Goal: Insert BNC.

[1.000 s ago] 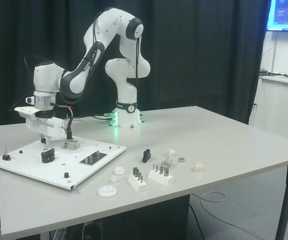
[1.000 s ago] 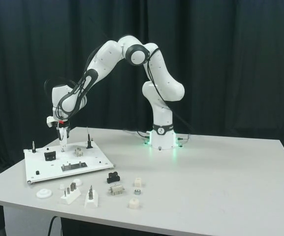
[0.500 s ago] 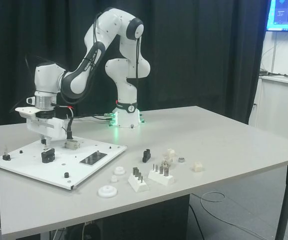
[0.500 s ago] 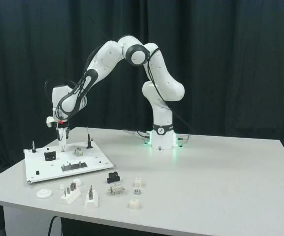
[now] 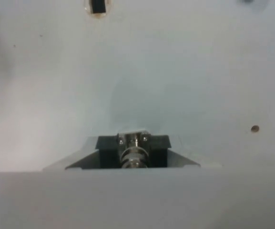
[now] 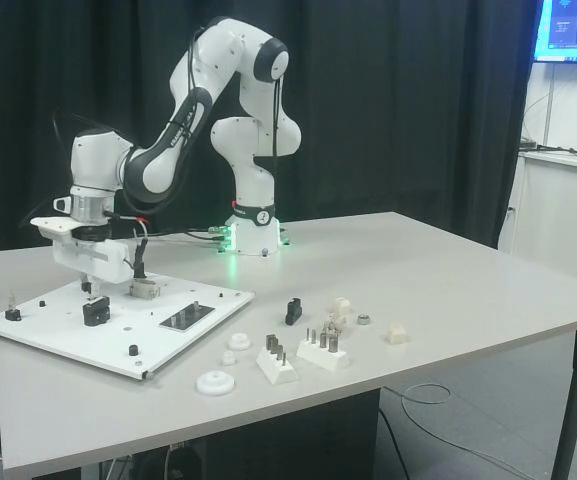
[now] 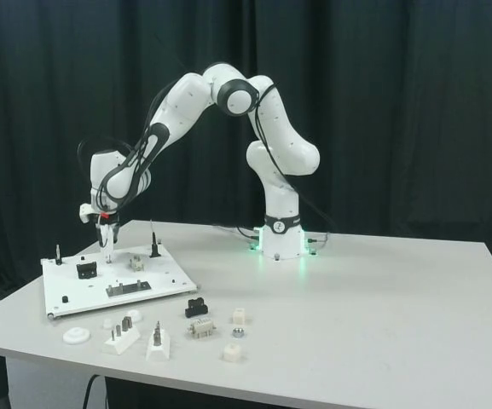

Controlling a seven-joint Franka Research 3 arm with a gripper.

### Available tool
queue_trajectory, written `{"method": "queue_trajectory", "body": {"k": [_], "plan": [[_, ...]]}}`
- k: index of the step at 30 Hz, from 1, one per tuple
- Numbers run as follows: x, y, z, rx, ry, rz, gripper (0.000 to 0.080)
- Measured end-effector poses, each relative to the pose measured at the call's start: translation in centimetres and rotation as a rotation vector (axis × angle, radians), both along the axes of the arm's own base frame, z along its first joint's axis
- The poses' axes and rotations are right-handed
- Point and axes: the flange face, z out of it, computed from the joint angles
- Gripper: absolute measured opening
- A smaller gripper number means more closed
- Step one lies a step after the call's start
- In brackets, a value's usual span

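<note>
BNC plug sits in black block | pincer higher than before, grip state untellable | plug visible only from wrist

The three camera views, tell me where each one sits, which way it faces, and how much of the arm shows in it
First room view: off the table's front corner, facing the black curtain; whole white arm, gripper over the white board.
Second room view: across the table's long front edge, facing the curtain; whole arm, green-lit base.
Wrist view: on the wrist, looking down at the board; only a pale part of the hand, and the BNC connector in its black mount.
Shared: both room views show the board and the loose parts; the wrist view shares the board.
</note>
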Motion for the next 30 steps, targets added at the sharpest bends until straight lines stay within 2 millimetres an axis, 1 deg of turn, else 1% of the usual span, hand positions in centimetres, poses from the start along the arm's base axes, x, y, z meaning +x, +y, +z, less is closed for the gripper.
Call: {"method": "queue_trajectory", "body": {"k": [19,30], "plan": [[0.01,-0.05,-0.22,0.001,0.0,0.006,0.0125],[-0.52,-0.29,-0.25,0.017,-0.032,-0.045,0.0125]]}}
